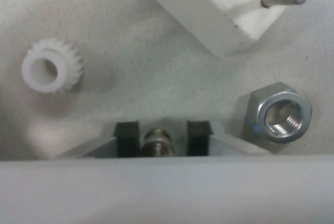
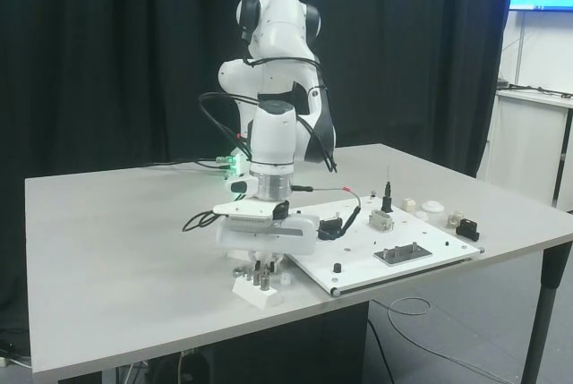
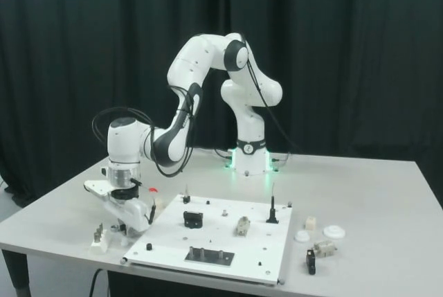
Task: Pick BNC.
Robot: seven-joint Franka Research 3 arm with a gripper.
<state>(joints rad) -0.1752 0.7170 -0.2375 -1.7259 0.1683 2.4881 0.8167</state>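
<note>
The white arm reaches down to the grey table [image 2: 107, 223] near its front edge, just off the left side of the white board [image 2: 394, 263] that lies on it. In the wrist view the gripper [image 1: 163, 139] has its two black fingertips [image 1: 127, 132] set narrowly on either side of a small metal cylinder, the BNC connector [image 1: 157, 141], which stands upright between them; the pads look to be against its sides, though contact cannot be confirmed. A white plastic gear [image 1: 51, 66] lies on the table to one side of the connector, and a grey steel hex nut [image 1: 277, 113] lies on the other, both apart from the fingers. A small white holder block [image 2: 260, 287] with metal pins sits just beside the gripper, toward the table's front edge.
</note>
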